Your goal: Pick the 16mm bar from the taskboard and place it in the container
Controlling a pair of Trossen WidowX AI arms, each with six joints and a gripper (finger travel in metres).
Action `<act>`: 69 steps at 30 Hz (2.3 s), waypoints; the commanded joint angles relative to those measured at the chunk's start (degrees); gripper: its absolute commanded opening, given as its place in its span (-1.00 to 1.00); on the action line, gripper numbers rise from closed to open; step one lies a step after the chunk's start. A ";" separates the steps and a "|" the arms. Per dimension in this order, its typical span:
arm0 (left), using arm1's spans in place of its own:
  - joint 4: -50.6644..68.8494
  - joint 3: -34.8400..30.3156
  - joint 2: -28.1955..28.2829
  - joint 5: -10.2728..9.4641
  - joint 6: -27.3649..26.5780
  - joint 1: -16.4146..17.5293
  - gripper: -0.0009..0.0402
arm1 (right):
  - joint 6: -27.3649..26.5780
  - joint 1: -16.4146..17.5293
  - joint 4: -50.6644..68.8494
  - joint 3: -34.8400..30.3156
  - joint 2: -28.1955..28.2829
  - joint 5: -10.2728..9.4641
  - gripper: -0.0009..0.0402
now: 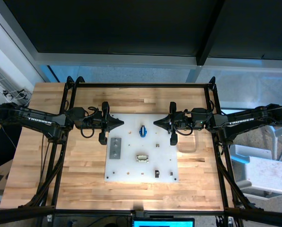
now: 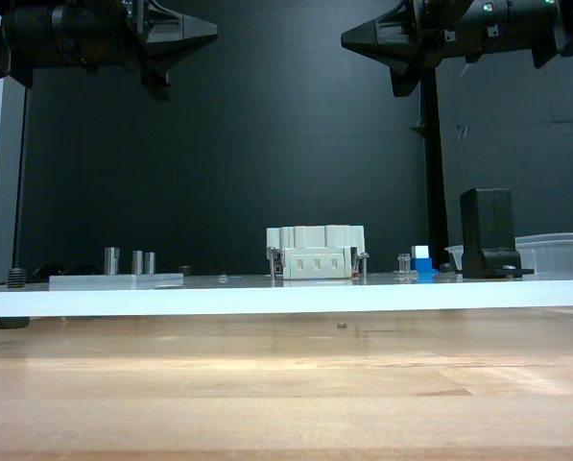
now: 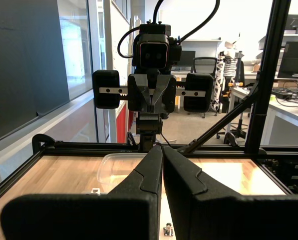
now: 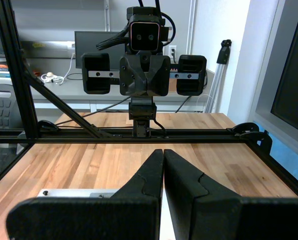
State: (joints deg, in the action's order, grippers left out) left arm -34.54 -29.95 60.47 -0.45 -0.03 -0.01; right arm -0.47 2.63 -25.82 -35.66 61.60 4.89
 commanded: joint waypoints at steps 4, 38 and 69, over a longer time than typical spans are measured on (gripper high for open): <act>0.00 0.00 0.02 0.00 0.02 0.02 -0.96 | 2.73 0.02 -3.30 -0.02 -0.02 2.43 -0.96; 0.00 0.00 0.02 0.00 0.02 0.00 -0.96 | 7.34 3.41 34.01 -13.60 1.18 -1.44 -0.96; 0.00 0.00 0.02 0.00 0.02 0.02 -0.96 | 15.32 10.32 85.55 -41.94 21.57 -1.44 -0.96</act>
State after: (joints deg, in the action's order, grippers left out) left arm -34.52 -29.95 60.49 -0.47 -0.03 -0.01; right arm 14.52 12.56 58.89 -76.99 82.56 3.44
